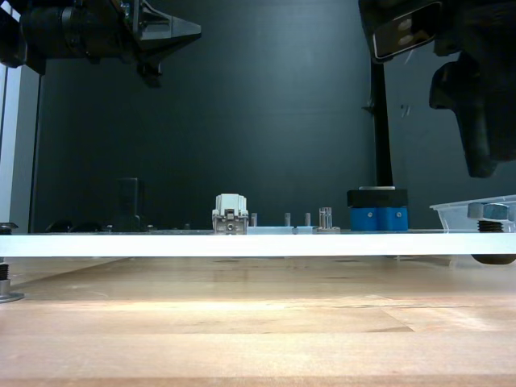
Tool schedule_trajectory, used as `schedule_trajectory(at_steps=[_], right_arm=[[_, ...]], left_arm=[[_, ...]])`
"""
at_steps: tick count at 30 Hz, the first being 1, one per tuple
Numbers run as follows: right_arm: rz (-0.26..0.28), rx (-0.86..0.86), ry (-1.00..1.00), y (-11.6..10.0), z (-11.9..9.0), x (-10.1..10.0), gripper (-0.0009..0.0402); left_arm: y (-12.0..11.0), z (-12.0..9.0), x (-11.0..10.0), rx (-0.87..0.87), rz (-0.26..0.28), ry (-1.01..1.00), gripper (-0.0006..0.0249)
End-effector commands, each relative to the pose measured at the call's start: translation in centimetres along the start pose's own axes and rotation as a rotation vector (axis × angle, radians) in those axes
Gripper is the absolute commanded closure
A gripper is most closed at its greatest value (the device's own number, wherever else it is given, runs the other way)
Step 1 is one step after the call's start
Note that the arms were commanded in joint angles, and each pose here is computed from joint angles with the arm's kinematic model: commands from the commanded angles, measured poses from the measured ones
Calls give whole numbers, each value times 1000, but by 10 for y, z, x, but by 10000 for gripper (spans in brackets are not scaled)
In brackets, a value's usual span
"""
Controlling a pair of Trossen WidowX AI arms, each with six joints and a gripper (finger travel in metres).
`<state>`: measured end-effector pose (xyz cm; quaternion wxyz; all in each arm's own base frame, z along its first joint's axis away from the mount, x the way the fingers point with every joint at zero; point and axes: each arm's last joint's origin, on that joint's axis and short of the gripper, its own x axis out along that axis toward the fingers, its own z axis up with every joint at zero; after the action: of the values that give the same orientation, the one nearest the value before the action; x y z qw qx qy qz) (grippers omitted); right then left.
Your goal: Unfasten the M12 nut and place it in the container
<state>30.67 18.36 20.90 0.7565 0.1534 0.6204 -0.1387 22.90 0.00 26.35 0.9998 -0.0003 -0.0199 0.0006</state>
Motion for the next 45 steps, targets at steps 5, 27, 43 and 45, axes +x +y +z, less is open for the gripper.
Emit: schedule_trajectory(at_steps=[5, 27, 43, 45], right_arm=[[-9, -35, 18, 6, 2, 22, 154], [-6, -86, 11, 5, 0, 34, 311], [23, -100, -11, 5, 1, 21, 393], [23, -103, -11, 3, 0, 17, 393]], left_arm=[[0, 0, 0, 0, 0, -2, 243], [0, 0, 0, 0, 0, -1, 243], [0, 0, 0, 0, 0, -1, 243], [0, 0, 0, 0, 0, -1, 243]])
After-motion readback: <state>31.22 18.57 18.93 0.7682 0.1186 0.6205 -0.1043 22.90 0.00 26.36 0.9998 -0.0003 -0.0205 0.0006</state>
